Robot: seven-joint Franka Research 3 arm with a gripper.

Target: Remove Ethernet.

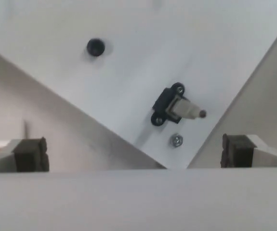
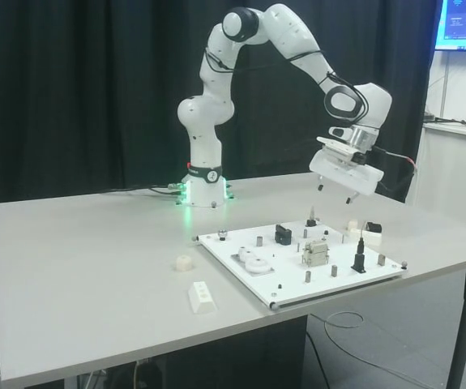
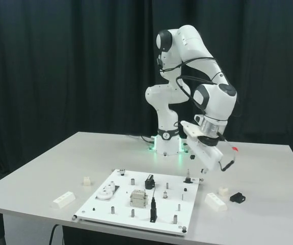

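**Pre-grasp hover: risks to the pull**
The white board (image 2: 241,275) lies at the grey table's (image 2: 79,251) front edge. The gripper (image 2: 334,194) hangs above it, fingers wide and empty. The Ethernet plug (image 1: 184,108) stands in its black socket (image 1: 163,107) near the board's rear corner. An off-centre descent would likely strike the socket. A skewed pull may lift the board.

Board (image 2: 297,275) parts too small; Ethernet plug indistinguishable.

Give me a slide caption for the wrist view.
Open gripper hovering above the white board, a black-mounted plug in view between its fingers.
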